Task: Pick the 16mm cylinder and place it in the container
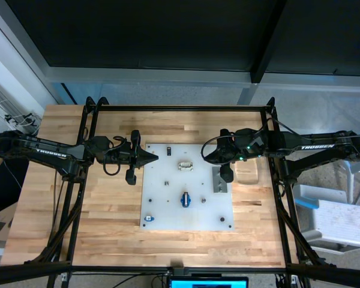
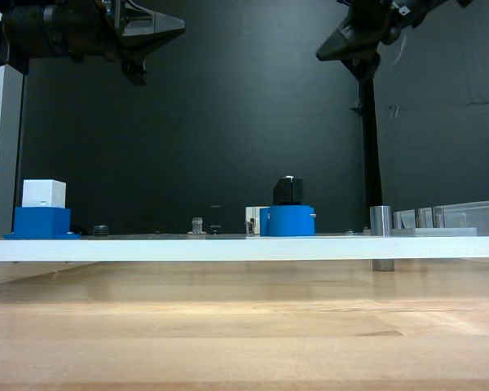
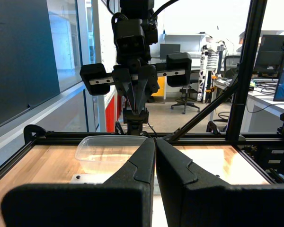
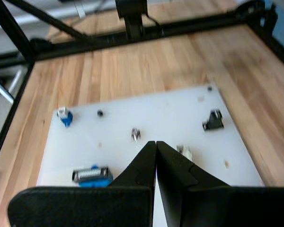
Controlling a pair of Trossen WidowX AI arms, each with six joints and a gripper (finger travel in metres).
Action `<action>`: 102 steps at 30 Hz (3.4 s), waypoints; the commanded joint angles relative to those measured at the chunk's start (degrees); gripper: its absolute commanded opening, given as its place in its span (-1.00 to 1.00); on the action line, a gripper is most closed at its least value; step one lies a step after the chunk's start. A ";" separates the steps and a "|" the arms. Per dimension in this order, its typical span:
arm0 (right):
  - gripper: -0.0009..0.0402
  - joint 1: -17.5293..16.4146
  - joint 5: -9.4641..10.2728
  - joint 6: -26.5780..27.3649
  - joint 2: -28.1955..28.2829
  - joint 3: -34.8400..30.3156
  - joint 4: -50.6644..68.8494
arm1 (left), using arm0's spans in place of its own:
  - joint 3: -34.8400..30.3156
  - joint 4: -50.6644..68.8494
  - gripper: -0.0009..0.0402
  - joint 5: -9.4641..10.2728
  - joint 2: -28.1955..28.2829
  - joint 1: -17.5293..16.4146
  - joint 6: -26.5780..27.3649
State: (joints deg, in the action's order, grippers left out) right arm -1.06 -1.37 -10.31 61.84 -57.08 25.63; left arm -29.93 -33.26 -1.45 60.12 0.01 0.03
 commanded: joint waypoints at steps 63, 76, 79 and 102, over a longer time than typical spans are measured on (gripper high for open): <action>-0.26 -16.24 -0.61 -10.47 39.93 -24.92 33.46 | -0.02 0.00 -0.96 0.00 0.00 -0.02 0.00; -0.06 -17.09 -1.57 -10.29 43.67 -24.92 31.30 | -0.02 0.00 -0.96 0.00 -0.02 0.00 0.00; -0.06 -17.22 -1.68 -10.27 43.85 -24.90 31.21 | -0.02 0.00 -0.96 0.00 0.00 -0.02 0.00; -0.06 -17.59 -2.08 -9.97 47.34 -24.68 30.51 | -0.02 0.00 -0.96 0.00 0.00 0.00 0.00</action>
State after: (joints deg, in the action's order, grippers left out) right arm -18.65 -3.44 -20.27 109.14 -81.80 56.18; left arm -29.95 -33.28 -1.45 60.10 0.01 0.05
